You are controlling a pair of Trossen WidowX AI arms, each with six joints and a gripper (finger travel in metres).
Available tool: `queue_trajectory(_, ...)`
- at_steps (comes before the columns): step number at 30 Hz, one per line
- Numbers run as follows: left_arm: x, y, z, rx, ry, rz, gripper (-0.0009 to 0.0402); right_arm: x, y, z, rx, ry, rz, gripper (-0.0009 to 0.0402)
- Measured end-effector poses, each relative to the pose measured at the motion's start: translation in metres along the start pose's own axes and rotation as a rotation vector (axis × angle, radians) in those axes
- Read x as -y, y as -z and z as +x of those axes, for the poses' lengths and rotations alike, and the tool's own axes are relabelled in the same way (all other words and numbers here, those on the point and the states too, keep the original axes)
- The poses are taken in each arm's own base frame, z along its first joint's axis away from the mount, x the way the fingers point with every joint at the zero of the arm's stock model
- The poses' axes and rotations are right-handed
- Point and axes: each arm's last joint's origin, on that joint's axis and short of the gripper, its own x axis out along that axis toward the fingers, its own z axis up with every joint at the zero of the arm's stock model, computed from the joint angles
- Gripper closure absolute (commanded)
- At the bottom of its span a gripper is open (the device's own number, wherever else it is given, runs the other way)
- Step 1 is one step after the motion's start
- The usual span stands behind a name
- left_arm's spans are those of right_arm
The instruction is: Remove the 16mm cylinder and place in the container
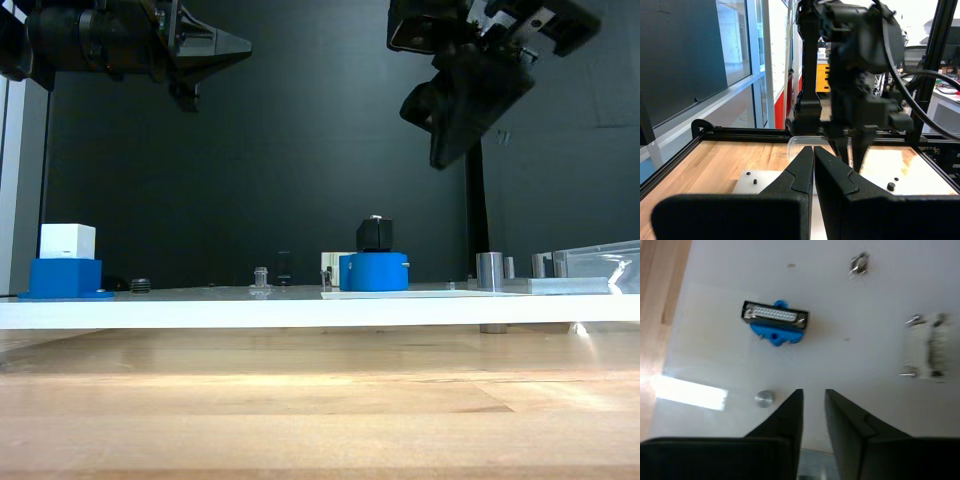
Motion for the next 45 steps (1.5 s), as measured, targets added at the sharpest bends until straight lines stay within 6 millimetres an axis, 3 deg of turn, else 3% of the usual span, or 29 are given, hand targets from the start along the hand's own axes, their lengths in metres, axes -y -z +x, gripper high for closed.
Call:
queue_trajectory(7, 0.0, 0.0, 0.0, 0.0, 0.0, 0.0, 0.0393, -0.01, -0.003, 0.017, -0.091, -0.001, 0.02, 0.0229)
queue_trajectory(15, 0.0, 0.0, 0.0, 0.0, 0.0, 0.0, 0.0393, -0.02, -0.002, 0.037, -0.164, -0.003, 0.015, 0.0196)
queue_trajectory(22, 0.0, 0.0, 0.0, 0.0, 0.0, 0.0, 0.0393, -0.026, -0.001, 0.039, -0.168, 0.025, 0.014, 0.0171)
queue_trajectory(33, 0.0, 0.0, 0.0, 0.0, 0.0, 0.0, 0.0393, -0.037, 0.002, 0.059, -0.214, 0.029, -0.008, 0.0165)
queue_trajectory(45, 0.0, 0.0, 0.0, 0.0, 0.0, 0.0, 0.0393, -0.045, 0.004, 0.067, -0.226, 0.026, -0.004, 0.0166)
